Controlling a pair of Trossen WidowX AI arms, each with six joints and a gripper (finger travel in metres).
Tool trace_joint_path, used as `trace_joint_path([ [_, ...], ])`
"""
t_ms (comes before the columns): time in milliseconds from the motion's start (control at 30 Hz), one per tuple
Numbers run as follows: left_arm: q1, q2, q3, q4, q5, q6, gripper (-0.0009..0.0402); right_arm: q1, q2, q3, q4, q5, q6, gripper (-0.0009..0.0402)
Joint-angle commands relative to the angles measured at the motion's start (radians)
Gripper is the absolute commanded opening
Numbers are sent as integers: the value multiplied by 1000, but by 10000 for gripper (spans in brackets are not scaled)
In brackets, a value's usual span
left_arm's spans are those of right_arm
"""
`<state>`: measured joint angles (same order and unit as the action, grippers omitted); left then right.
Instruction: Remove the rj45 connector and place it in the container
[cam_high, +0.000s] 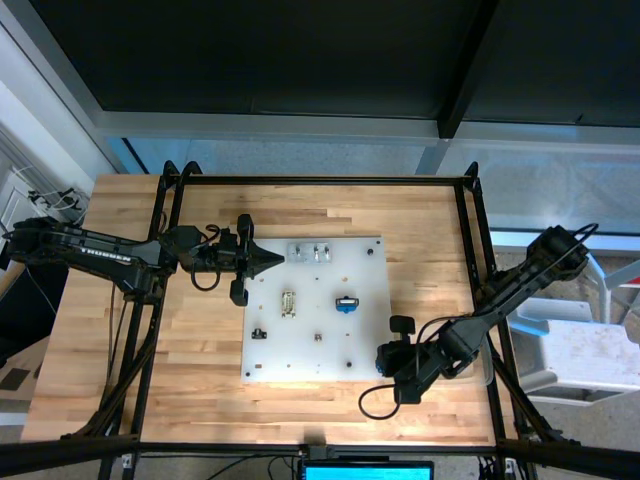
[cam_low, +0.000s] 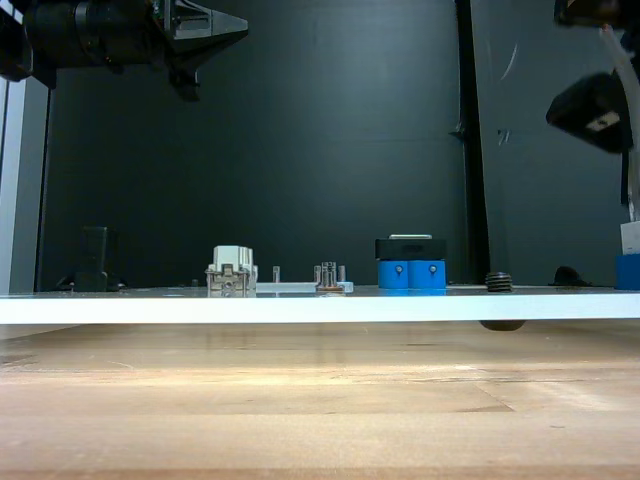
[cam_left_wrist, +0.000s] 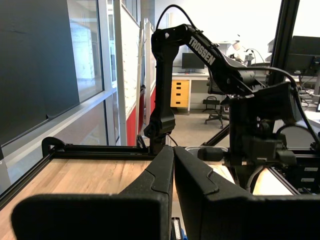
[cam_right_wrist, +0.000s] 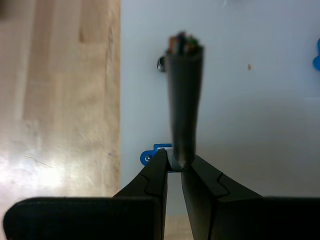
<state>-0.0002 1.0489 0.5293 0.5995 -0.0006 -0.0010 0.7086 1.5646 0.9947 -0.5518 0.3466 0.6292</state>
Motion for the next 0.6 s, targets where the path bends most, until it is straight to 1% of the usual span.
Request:
trace_joint_path([
  [33, 0, 0, 0, 0, 0, 0, 0, 1, -15, 2, 3, 2, -3, 0],
  [233, 0, 0, 0, 0, 0, 0, 0, 0, -45, 7, -10, 2, -9, 0],
  [600, 0, 0, 0, 0, 0, 0, 0, 0, -120, 113, -181, 1, -33, 0],
])
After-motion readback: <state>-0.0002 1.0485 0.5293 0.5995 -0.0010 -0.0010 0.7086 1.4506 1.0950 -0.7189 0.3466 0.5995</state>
